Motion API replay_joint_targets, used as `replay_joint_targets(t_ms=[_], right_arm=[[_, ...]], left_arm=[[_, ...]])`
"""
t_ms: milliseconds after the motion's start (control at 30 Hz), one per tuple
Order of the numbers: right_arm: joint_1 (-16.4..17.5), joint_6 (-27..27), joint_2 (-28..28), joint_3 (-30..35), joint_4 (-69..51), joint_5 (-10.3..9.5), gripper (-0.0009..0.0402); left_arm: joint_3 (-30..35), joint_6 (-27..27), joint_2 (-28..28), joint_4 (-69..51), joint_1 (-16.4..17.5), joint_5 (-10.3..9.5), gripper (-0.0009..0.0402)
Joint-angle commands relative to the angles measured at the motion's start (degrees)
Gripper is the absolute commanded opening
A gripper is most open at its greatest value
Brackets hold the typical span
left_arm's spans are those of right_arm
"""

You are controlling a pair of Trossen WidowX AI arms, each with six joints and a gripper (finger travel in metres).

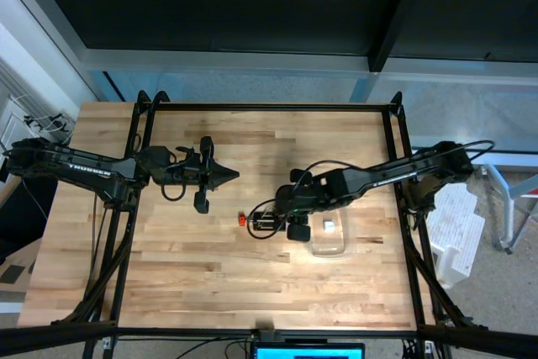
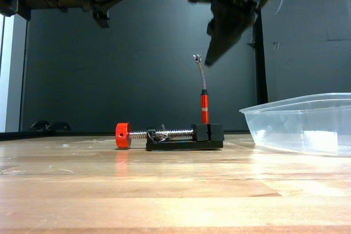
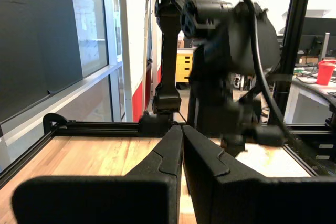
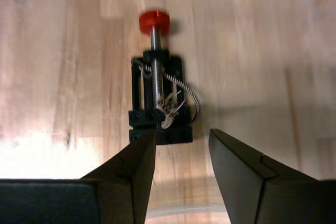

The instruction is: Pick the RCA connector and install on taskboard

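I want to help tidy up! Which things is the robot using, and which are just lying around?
Job: taskboard; red RCA connector standing upright on it; right claw, open, above the board.
Lying about: clear plastic tray; small white piece inside it; left claw, shut, raised over the table's left.

Black taskboard [image 2: 211, 134], red knob [image 2: 123, 135] at its end (connector [image 2: 204, 108] on it red too, silver spring [image 2: 203, 78]). Black right gripper [image 4: 182, 131] above it, black left gripper [image 1: 231, 176] well aside. Pale wood table [image 1: 168, 245].
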Motion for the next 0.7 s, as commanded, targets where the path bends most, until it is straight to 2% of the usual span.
replay_joint_targets(t_ms=[33, 233, 333, 433, 500, 633, 700], right_arm=[[-1.0, -1.1, -2.4, 0.0, 0.4, -0.04, 0.0115], [-2.4, -3.0, -6.3, -1.0, 2.9, -0.70, 0.0070], [-3.5, -4.0, -9.0, -3.8, 7.2, -3.41, 0.0035], [-4.6, -4.5, -11.5, -6.8, 11.2, -4.26, -0.0001], [-5.3, -5.2, -13.2, -8.6, 13.7, -5.03, 0.0003], [-6.3, -6.7, -16.3, -11.6, 18.9, -5.20, 0.0000], [-6.8, -7.2, -17.8, -13.5, 22.0, -6.71, 0.0000]], left_arm=[[0.0, 0.0, 0.0, 0.0, 0.0, 0.02, 0.0000], [0.0, 0.0, 0.0, 0.0, 0.0, 0.02, 0.0000], [0.0, 0.0, 0.0, 0.0, 0.0, 0.02, 0.0000], [0.0, 0.0, 0.0, 0.0, 0.0, 0.02, 0.0000], [0.0, 0.0, 0.0, 0.0, 0.0, 0.02, 0.0000], [0.0, 0.0, 0.0, 0.0, 0.0, 0.02, 0.0000], [0.0, 0.0, 0.0, 0.0, 0.0, 0.02, 0.0000]])
